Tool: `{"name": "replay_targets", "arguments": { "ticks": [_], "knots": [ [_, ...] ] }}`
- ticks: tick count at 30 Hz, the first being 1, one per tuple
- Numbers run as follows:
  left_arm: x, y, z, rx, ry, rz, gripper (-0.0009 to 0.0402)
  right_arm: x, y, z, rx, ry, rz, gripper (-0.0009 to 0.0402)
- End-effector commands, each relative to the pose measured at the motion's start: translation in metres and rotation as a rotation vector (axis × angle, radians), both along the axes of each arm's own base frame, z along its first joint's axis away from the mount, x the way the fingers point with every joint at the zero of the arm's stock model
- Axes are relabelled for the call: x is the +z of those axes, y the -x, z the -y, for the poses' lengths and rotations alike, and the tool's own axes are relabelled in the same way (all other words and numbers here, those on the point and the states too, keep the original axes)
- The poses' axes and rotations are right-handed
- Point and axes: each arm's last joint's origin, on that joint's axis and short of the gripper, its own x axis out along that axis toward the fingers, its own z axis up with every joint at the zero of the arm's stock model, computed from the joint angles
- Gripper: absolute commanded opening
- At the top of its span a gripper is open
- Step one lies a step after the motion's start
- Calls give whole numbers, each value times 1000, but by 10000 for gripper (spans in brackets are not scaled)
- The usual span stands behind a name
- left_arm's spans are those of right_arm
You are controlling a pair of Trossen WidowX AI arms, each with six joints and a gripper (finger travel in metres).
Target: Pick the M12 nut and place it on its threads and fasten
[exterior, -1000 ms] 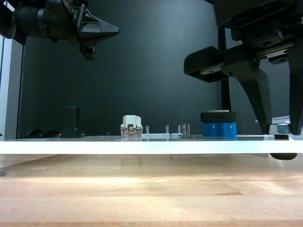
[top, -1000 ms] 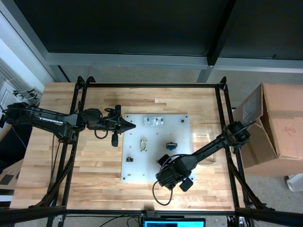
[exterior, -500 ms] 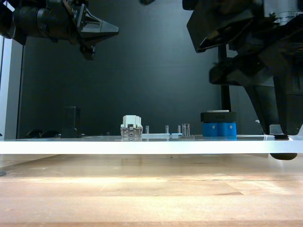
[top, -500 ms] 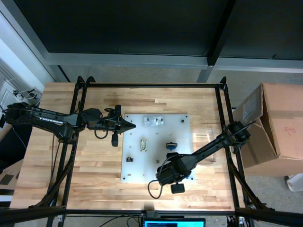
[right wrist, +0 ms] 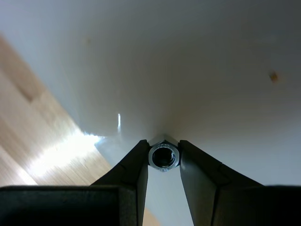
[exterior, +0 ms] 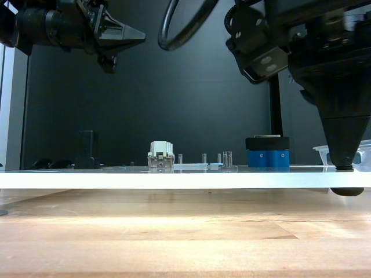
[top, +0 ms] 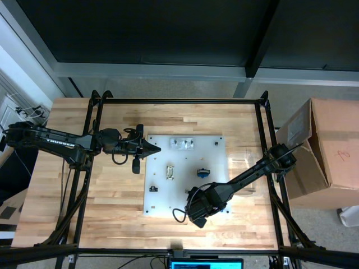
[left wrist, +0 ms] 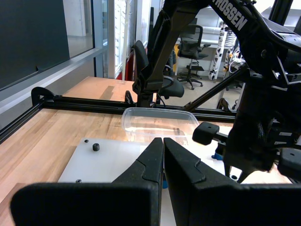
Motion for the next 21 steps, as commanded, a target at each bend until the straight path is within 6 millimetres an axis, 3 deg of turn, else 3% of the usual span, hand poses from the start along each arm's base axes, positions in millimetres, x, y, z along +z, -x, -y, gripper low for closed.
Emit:
{"name": "replay_targets", "arguments": {
  "ticks": [1,9,21],
  "knots": [
    [0,0,0,0,0,0,0,0,0,0,-146,-10,4,0],
    [0,0,0,0,0,0,0,0,0,0,-276,-24,1,0],
    [0,0,0,0,0,0,0,0,-1,1,-252,-21,2,0]
  ]
}}
